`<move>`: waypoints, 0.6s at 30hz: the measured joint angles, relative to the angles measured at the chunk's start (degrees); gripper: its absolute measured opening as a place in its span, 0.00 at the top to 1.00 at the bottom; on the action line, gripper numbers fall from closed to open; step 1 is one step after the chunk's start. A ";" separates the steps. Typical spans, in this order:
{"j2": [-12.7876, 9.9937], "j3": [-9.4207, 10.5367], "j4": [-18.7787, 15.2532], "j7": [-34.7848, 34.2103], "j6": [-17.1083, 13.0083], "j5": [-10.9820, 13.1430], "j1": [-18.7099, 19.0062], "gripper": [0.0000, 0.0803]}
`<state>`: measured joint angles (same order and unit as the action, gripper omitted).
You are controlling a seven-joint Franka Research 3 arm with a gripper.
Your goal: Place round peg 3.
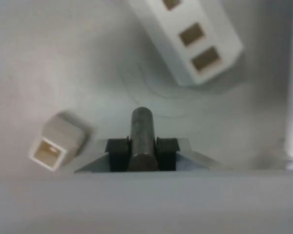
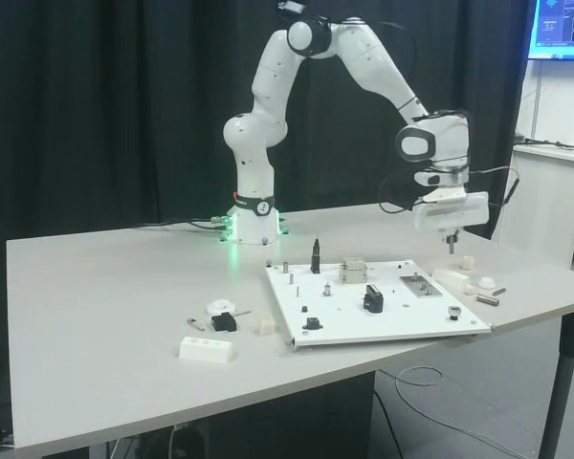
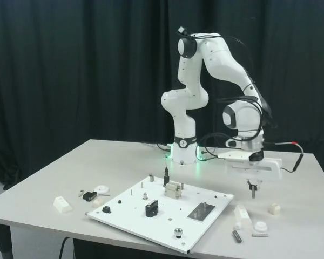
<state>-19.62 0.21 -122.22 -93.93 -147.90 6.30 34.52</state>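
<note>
Your end effector (image 1: 142, 146) pinches the peg (image 1: 142, 139) upright between its black pads, lifted clear of the tabletop (image 3: 308, 183) so it can travel, with the white block (image 1: 185, 36) and small cube (image 1: 58, 141) lying below it.

Peg (image 1: 142, 139) between fingertips, above table (image 2: 105, 287), seemingly beside board (image 2: 378, 304).

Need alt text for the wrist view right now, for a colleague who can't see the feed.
The gripper holds a dark round peg between its black fingers, above the grey table. A white block with three square sockets lies beyond the peg, and a small white square-socketed piece sits off to one side.
</note>
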 joint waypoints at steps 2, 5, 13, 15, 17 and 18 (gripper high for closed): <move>-1.20 -0.02 1.25 -0.11 0.25 0.00 0.17 0.86; -2.72 -0.08 2.87 -0.51 1.00 0.00 0.43 0.86; -5.86 -0.11 6.42 -1.72 2.81 0.00 1.00 0.86; -6.50 -0.15 7.16 -2.10 3.35 -0.01 1.22 0.86; -7.10 -0.22 7.78 -2.36 3.61 -0.01 1.46 0.86; -7.36 -0.26 8.06 -2.51 3.70 -0.01 1.59 0.86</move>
<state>-26.98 -0.06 -114.15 -96.44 -144.20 6.29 36.11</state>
